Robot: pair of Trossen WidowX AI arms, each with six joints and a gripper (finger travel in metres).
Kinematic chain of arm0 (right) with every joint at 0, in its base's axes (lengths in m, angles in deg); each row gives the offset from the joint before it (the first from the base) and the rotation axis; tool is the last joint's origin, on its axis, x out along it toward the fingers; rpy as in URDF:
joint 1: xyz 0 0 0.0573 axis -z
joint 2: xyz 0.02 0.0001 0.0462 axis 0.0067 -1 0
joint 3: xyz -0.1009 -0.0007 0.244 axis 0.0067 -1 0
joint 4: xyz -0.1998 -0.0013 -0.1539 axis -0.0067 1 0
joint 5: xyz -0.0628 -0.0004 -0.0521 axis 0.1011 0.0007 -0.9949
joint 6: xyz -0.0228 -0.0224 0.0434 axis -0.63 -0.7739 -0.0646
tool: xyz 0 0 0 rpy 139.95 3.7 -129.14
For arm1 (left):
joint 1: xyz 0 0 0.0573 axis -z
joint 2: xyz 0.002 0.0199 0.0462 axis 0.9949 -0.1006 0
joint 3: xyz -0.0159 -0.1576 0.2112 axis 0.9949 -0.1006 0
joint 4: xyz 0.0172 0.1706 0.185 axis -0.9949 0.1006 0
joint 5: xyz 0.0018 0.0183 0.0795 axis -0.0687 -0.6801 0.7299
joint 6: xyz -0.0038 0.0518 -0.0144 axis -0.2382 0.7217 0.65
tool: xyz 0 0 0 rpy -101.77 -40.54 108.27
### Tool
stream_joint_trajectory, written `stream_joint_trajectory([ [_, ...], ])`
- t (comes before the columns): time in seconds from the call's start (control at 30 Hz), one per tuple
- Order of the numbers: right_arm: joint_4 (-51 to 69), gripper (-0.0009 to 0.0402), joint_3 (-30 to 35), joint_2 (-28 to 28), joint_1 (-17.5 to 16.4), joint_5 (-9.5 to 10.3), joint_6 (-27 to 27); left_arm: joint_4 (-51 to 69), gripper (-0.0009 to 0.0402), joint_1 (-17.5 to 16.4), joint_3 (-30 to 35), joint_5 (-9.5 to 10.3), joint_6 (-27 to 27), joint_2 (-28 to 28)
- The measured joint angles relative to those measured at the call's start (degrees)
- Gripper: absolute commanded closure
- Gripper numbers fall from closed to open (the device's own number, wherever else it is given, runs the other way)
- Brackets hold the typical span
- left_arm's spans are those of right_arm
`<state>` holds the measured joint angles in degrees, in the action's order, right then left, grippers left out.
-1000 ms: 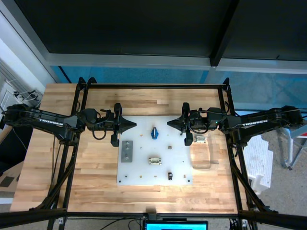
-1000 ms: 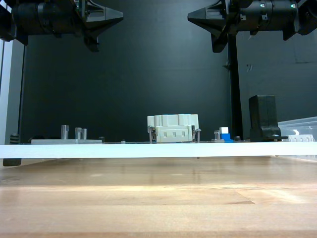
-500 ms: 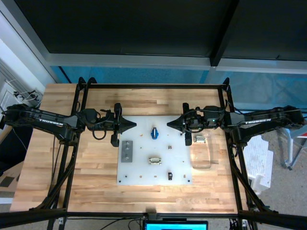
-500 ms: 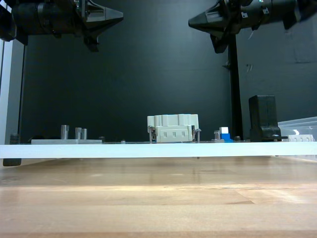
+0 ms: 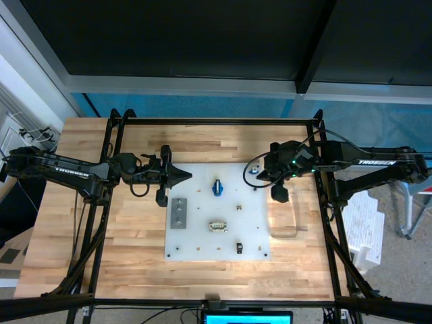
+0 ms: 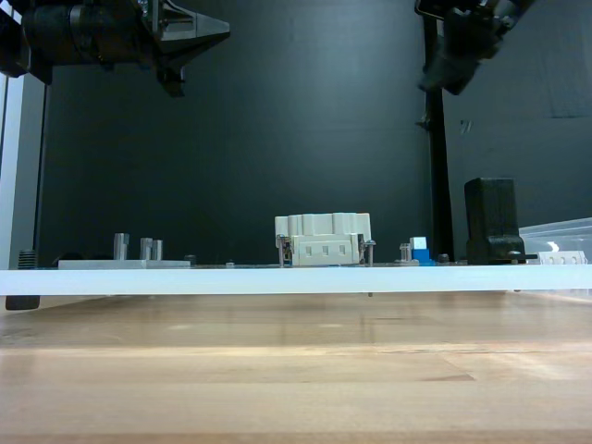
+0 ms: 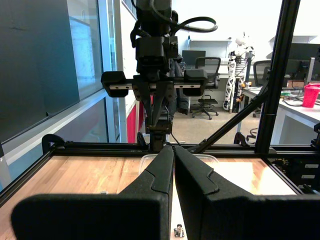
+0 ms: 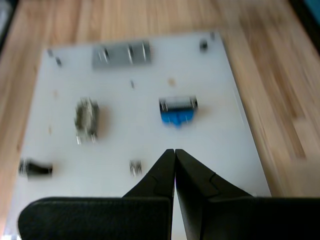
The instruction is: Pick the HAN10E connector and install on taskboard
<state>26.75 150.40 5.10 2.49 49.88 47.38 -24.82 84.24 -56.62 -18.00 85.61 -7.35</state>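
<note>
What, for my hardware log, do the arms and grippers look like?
Both are matte black, with white TROSSEN lettering and looping black cables. The left gripper and right gripper, over the taskboard's left and right sides, have wedge-shaped fingers.

The taskboard (image 5: pixel 253 233) lies on the table (image 5: pixel 135 270), a tray (image 5: pixel 283 236) just right of it. The left gripper (image 5: pixel 191 175) hangs over its far-left corner, the right gripper (image 5: pixel 248 176) over its far-right corner.

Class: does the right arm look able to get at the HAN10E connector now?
Probably yes. The HAN10E connector lies in the clear tray on that arm's side, seemingly unobstructed. The right gripper, high and shut, faces the taskboard, so it must turn and open. The left gripper hovers shut over the taskboard's left.
</note>
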Motion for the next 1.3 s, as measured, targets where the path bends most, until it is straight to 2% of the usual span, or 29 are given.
stream_joint_trajectory([
  [0.17, 11.4, 0.0393, 2.9, 0.0, 0.5, 0.0, -0.3, 0.0, 0.0392, 0.0, 0.0, -0.02, 0.0, 0.0],
  [0.4, 22.0, 0.0393, 3.3, -1.3, 0.9, 0.0, -0.2, 0.0, 0.0392, 0.0, 0.0, -0.02, 0.0, 0.0],
  [0.93, 30.0, 0.0391, 3.2, -7.0, 0.9, 0.0, -0.2, 0.0, 0.0392, 0.0, 0.0, 0.0, 0.0, 0.0],
  [1.1, 30.9, 0.0375, 1.9, -8.9, 0.9, -1.51, -0.2, 0.0, 0.0392, 0.0, 0.0, -0.02, 0.0, 0.0],
  [1.3, 29.3, 0.0326, -1.9, -9.3, 0.9, -1.51, 0.9, 0.0, 0.0392, 0.0, 0.0, -0.02, 0.0, 0.0],
])
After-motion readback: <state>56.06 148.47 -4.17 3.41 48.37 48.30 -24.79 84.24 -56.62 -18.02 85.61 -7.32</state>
